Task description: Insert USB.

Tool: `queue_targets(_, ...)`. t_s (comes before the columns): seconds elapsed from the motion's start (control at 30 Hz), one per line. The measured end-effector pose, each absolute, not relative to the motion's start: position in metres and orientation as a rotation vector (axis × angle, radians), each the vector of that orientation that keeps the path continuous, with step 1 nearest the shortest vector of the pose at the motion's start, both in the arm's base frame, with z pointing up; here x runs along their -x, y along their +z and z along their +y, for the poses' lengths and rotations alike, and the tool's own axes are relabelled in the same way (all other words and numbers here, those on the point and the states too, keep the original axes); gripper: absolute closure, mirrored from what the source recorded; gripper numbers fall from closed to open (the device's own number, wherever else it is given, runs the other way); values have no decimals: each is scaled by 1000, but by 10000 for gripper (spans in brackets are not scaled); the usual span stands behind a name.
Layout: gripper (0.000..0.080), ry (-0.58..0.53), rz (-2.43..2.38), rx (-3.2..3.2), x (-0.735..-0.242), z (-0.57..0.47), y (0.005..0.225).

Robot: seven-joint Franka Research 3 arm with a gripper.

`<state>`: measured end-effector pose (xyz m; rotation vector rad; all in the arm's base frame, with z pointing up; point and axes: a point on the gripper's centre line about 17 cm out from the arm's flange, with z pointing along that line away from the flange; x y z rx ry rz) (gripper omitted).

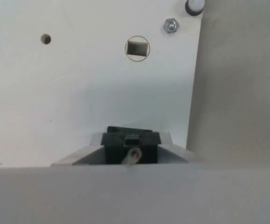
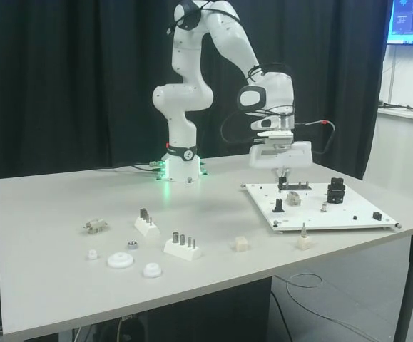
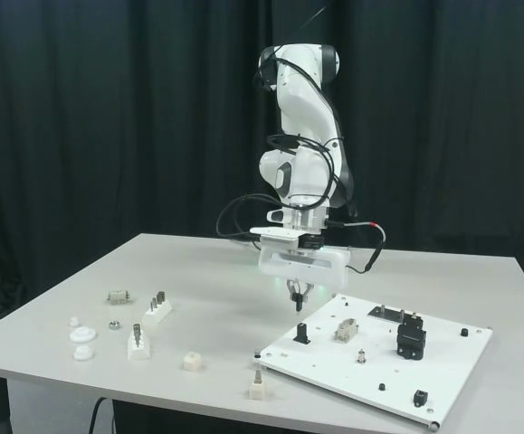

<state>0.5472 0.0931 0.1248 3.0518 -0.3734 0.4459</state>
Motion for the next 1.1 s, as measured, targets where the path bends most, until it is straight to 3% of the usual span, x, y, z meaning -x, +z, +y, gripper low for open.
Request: queue_targets(1.1,735,449,-428,-3069,-540,99,113)
